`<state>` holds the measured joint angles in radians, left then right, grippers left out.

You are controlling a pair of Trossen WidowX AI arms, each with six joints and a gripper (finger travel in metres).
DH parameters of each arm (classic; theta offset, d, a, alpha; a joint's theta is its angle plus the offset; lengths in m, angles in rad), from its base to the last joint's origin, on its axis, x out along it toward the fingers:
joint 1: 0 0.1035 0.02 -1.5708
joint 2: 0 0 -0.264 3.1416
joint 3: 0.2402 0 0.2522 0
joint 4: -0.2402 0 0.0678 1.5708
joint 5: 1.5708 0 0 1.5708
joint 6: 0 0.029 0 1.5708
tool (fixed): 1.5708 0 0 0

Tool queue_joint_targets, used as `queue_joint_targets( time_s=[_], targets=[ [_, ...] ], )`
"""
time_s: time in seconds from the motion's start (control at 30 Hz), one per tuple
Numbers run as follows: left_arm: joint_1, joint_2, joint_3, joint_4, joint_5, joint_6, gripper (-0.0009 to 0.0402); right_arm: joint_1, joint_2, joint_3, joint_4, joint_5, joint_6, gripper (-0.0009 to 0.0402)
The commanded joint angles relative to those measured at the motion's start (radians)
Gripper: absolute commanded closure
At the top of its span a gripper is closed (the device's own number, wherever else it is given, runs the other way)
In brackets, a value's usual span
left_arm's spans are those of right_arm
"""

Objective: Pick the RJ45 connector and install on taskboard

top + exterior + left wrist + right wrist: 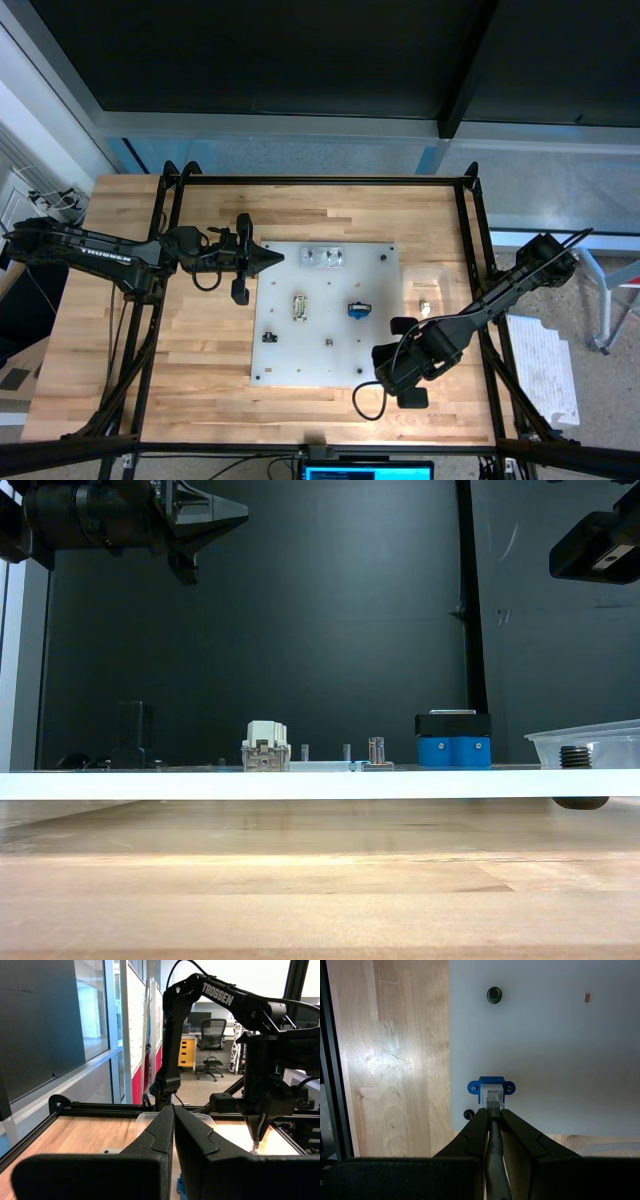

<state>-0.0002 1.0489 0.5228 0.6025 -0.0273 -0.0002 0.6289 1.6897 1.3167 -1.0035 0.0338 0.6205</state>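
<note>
The RJ45 connector [493,1096] is held at the tip of the right gripper [493,1112], jaws clenched on its rear and on the dark cable [496,1160] trailing from it, so the pick is judged done. In the right wrist view the plug is lined up with the blue socket block [491,1085] on the taskboard [560,1050]. In the low view, though, that gripper is seen at the upper right of the frame, well above the board, so descent and seating are judged to be left. The left gripper [262,260] is parked at centre left of the high view, over the board's edge, jaws pressed together on nothing. Contact between plug and socket cannot be confirmed. The right gripper is cut off by the low view's edge, and a small pale item in the clear tray [430,267] cannot be identified.
</note>
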Motion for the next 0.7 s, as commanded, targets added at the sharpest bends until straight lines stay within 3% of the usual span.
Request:
queue_joint_targets(
  time_s=[0.03, 0.7],
  targets=[
    [0.000, 0.000, 0.000, 0.000, 0.000, 0.000, 0.0393, 0.000, 0.001, -0.002, 0.000, 0.000, 0.000, 0.0387],
    [0.000, 0.000, 0.000, 0.000, 0.000, 0.000, 0.0393, 0.004, 0.006, -0.026, 0.027, 0.000, 0.003, 0.0387]
  ],
)
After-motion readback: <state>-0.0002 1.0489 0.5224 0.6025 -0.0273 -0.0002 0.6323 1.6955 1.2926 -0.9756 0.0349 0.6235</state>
